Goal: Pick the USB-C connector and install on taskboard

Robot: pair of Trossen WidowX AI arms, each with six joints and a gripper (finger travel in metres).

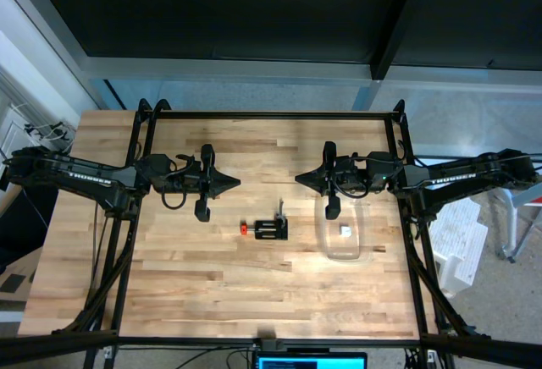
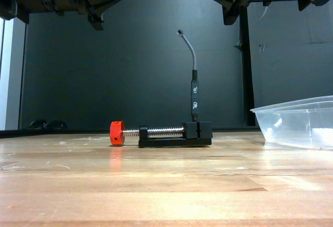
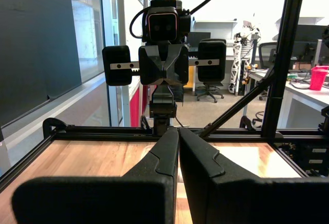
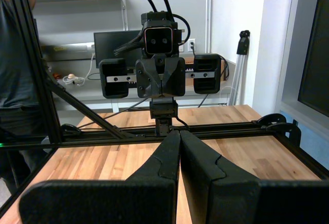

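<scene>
High view: the left gripper (image 1: 235,183) and the right gripper (image 1: 299,179) hang over the far half of the table (image 1: 212,293), tips pointing at each other with a gap between them. Each wrist view shows that arm's own fingers pressed together, with nothing held.

Toward the near edge from that gap, the taskboard (image 1: 273,230) lies on the wood. Its long axis runs left to right, and its orange-red knob (image 1: 243,228) is turned toward the left arm.

The USB-C connector (image 2: 194,89) is not lying loose. In the low view it stands upright out of the taskboard's right-hand end, a dark plug body with a braided cable stub (image 2: 191,50) above it that curls leftward at the top. I cannot tell whether it is fully seated.

The right gripper looks the nearer of the two. The connector lies below it, toward the near edge and slightly inward. With that axis upright, a grip would likely have to close from the sides.

Beneath the right arm sits a clear plastic tray (image 1: 343,256) holding a small white square piece (image 1: 345,230), apart from the connector.
</scene>
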